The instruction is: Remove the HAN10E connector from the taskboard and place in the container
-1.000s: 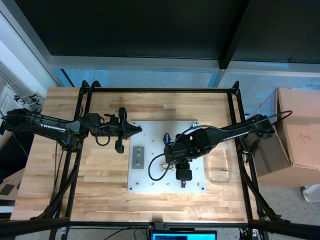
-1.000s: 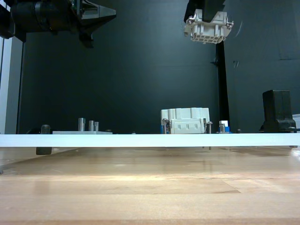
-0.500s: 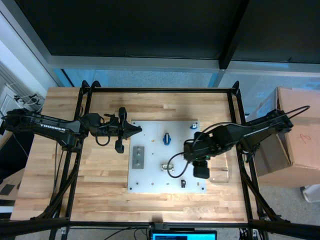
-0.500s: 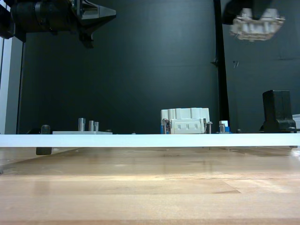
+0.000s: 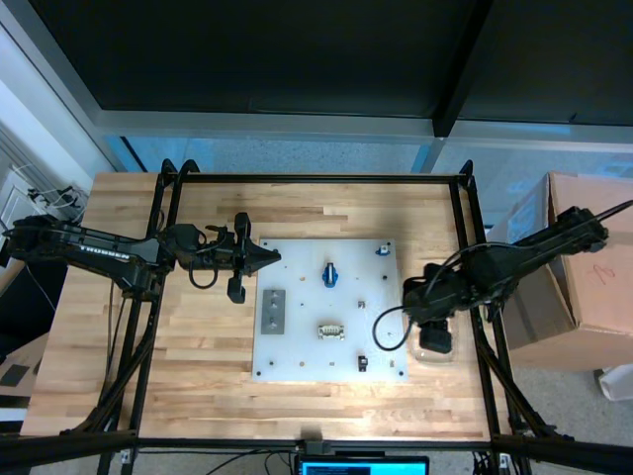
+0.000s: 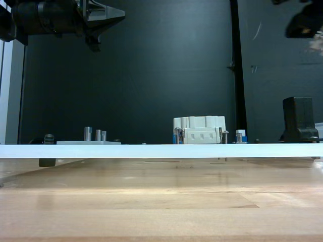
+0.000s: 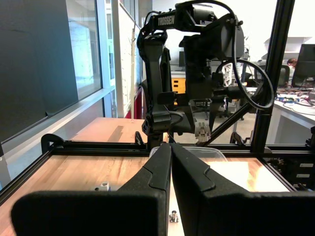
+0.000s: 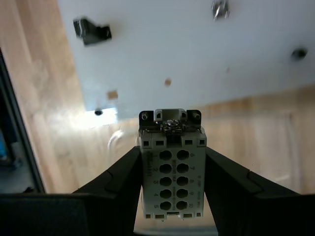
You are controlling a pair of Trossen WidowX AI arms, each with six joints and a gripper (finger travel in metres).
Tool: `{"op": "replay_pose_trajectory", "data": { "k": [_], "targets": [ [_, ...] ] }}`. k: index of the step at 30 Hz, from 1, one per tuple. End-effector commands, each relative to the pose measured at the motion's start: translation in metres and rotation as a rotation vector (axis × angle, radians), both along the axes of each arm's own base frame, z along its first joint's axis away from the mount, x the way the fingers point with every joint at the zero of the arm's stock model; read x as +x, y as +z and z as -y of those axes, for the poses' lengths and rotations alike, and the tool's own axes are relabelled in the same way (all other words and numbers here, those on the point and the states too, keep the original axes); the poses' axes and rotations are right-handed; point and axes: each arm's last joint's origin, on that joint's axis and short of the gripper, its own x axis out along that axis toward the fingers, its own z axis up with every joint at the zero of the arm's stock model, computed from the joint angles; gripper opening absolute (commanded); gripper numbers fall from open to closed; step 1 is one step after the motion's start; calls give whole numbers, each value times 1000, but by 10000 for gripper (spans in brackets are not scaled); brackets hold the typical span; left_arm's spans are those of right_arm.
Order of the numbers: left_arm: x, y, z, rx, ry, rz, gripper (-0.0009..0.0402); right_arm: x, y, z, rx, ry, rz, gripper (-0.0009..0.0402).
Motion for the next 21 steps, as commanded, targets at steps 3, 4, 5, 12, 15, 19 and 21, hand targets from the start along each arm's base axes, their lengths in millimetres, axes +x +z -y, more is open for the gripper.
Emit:
{"op": "replay_pose_trajectory", "data": {
  "k": [3,4,5,12,15,19,21],
  "targets": [
    [0,0,0,0,0,0,0,-19,-6,3,9,-15,-16,12],
    [0,0,0,0,0,0,0,-22,-8,4,8,-15,-21,12],
    [0,0,0,0,0,0,0,-24,-9,5,5,-15,-27,13],
    [0,0,0,0,0,0,0,-38,-15,11,-16,-16,-68,52],
    [0,0,0,0,0,0,0,-41,-16,12,-17,-14,-64,69],
    [0,0,0,0,0,0,0,-41,-16,12,-16,-16,-63,86],
    [0,0,0,0,0,0,0,-41,-16,12,-10,-35,-67,99]
  ]
}}
